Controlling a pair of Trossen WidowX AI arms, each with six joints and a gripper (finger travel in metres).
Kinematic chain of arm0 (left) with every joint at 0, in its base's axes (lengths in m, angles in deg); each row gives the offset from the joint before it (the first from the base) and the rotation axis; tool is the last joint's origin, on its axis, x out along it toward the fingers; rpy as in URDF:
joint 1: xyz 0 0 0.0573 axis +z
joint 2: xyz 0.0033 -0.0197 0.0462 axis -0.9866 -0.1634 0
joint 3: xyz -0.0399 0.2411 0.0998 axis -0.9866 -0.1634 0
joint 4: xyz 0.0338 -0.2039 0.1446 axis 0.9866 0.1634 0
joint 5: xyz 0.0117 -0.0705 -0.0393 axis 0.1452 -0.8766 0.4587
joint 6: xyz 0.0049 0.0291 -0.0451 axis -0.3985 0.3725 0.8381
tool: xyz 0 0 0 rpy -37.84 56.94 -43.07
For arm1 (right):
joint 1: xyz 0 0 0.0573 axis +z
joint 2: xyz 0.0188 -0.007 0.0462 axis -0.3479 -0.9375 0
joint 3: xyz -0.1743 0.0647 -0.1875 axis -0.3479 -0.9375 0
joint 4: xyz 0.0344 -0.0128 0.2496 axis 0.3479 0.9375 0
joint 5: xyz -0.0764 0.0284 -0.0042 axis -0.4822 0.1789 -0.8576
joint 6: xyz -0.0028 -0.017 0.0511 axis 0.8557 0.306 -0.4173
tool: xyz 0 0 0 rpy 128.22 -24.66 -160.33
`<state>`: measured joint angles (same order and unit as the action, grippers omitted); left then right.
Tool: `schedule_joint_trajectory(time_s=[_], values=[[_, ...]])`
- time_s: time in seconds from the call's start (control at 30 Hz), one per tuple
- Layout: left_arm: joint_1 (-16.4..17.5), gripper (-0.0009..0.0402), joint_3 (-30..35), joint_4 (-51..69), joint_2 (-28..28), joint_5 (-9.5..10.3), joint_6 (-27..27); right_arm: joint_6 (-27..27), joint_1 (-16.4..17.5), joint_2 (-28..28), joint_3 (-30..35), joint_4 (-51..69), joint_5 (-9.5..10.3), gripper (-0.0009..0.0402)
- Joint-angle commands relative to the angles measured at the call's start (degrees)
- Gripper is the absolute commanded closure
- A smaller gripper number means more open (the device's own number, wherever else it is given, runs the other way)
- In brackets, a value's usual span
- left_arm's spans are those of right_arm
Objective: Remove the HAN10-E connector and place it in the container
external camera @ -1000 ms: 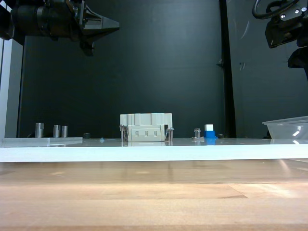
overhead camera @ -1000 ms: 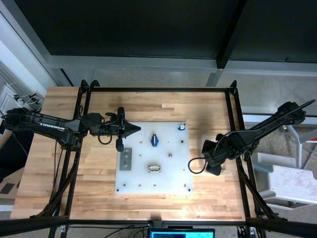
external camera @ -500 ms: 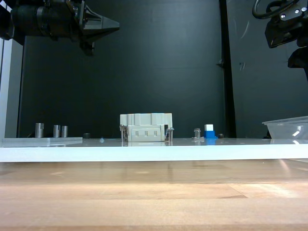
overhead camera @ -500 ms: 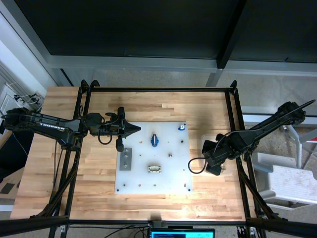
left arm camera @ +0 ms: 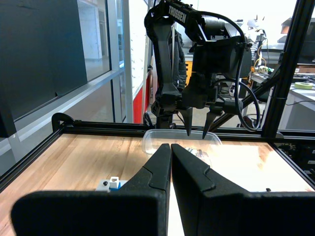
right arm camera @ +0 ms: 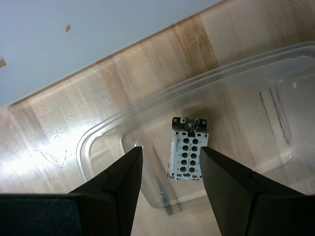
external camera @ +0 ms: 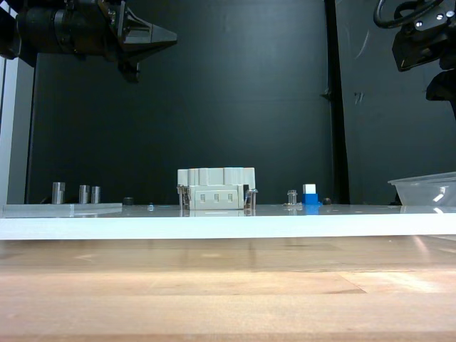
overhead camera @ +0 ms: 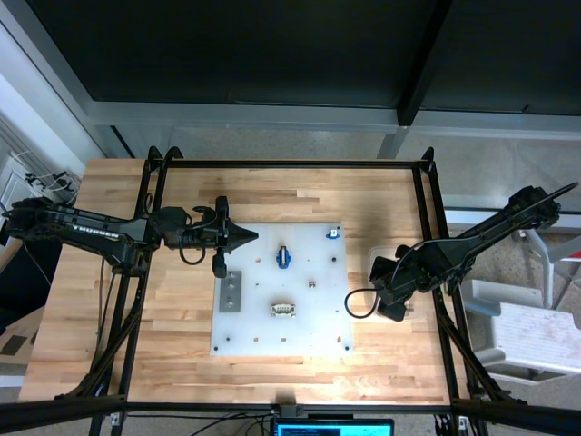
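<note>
Clear container (right arm camera: 246, 123) holds HAN10-E connector (right arm camera: 186, 150) under TROSSEN-armed right gripper (left arm camera: 197, 131), fingers (right arm camera: 123, 182) apart; left gripper (left arm camera: 171, 147) over board (overhead camera: 309, 318), together.

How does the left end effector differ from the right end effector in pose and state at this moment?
The left end effector is shut; the right end effector is open. The left one points level, high up near the far left corner of the white board; the right one points down over the container, in which the HAN10-E connector lies. Both are black, hold nothing and hang well above the table.
</note>
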<state>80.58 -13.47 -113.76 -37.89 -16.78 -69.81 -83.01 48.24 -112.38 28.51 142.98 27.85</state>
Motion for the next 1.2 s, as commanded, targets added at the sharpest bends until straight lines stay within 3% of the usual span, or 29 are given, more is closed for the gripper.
schedule_joint_trajectory(time_s=[0.03, 1.2], values=[[0.0, 0.0393, 0.0, 0.0, 0.0, 0.0, 0.0, 0.0, 0.0, 0.0, 0.0, 0.0, 0.0, 0.0231], [0.0, 0.0393, 0.0, 0.0, 0.0, 0.0, 0.0, 0.0, 0.0, 0.0, 0.0, -2.1, 0.0, 0.0231]])
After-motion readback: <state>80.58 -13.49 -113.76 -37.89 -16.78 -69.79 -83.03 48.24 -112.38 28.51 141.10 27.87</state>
